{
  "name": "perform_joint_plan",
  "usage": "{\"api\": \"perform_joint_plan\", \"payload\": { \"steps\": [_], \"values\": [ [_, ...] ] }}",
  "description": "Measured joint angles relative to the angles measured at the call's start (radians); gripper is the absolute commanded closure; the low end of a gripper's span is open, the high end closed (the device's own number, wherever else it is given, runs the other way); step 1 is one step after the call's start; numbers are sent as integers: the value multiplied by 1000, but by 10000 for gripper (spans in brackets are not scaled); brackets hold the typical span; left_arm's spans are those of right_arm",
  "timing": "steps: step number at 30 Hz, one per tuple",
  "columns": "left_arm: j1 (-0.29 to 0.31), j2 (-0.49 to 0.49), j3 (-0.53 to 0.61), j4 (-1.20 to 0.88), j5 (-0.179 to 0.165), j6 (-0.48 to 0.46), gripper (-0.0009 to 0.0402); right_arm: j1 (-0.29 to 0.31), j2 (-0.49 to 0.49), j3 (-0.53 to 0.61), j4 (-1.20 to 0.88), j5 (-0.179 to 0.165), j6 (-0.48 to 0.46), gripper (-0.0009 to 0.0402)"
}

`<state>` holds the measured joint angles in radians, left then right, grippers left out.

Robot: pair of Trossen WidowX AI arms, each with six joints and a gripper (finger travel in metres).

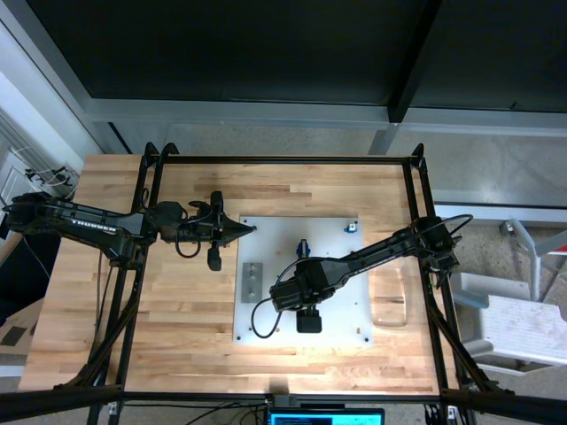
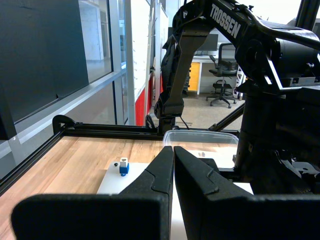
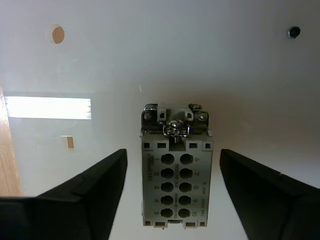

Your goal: Remove the HAN10-E connector and place it in the container

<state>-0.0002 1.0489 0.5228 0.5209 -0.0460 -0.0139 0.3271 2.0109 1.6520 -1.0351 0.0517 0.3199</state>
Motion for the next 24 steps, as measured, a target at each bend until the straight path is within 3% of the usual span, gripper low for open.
{"api": "perform_joint_plan", "payload": {
  "steps": [13,24],
  "values": [
    [0,0,0,0,0,0,393,0,-4,0,-3,-3,-12,303],
    [0,0,0,0,0,0,393,1,-7,0,-6,-2,-15,359]
  ]
}}
